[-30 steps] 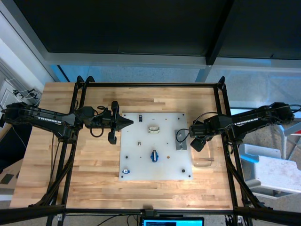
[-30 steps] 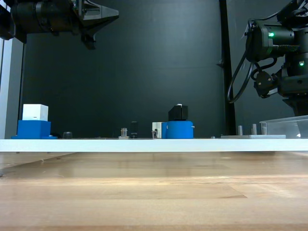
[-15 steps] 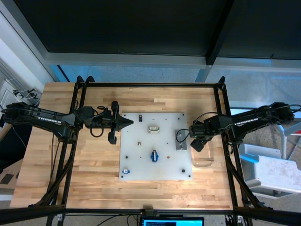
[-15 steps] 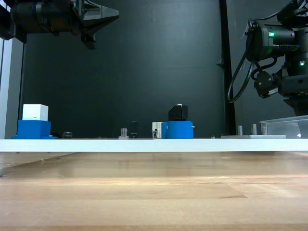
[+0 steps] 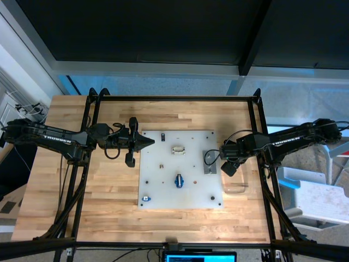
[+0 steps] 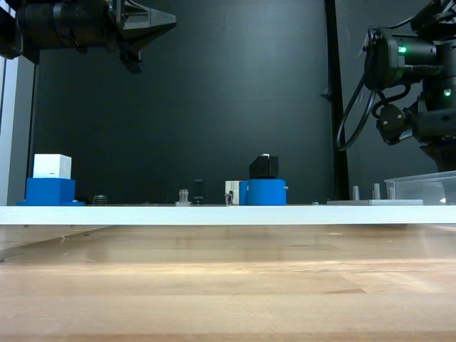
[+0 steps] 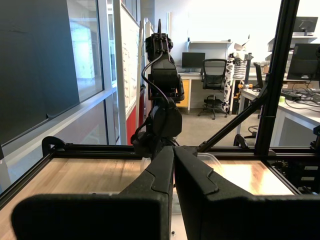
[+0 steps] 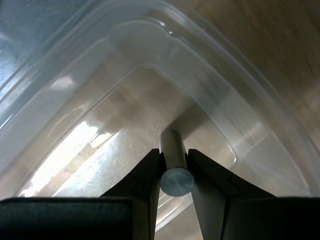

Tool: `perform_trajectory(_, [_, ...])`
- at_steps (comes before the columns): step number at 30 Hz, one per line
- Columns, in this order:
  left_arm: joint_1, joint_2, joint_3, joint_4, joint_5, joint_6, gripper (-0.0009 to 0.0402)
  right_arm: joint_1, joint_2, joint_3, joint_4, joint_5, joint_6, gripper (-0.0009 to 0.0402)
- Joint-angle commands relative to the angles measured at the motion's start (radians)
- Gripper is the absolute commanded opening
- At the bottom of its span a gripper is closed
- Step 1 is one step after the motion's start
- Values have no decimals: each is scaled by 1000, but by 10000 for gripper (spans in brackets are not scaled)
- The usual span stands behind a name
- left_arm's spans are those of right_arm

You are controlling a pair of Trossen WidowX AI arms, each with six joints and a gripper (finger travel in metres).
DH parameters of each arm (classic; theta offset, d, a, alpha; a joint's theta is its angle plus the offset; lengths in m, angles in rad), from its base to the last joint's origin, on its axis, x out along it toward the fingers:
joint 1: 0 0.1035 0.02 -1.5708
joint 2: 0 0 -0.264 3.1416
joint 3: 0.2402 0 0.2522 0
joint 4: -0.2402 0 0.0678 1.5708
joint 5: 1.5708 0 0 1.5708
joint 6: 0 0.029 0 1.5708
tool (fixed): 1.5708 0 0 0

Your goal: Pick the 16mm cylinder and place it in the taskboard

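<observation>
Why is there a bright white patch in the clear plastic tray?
Right wrist view: it is glare, light bouncing off the tray under the right end effector, which is shut on the metal peg. Left wrist view: the left end effector, shut and raised near the white board, looks dark against a washed-out office. Low view: the near tabletop looks blurry.
</observation>
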Motion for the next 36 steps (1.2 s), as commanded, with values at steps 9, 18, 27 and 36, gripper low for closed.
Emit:
perform_trajectory(9, [0,0,0,0,0,0,0,1,-31,99,-125,4,-10,32])
perform_trajectory(18, [0,0,0,0,0,0,0,1,-37,178,-213,6,-34,32])
perform_trajectory(27, [0,0,0,0,0,0,0,4,-40,276,-309,7,-55,32])
perform_trajectory(36, [0,0,0,0,0,0,0,7,-40,385,-410,8,-68,32])
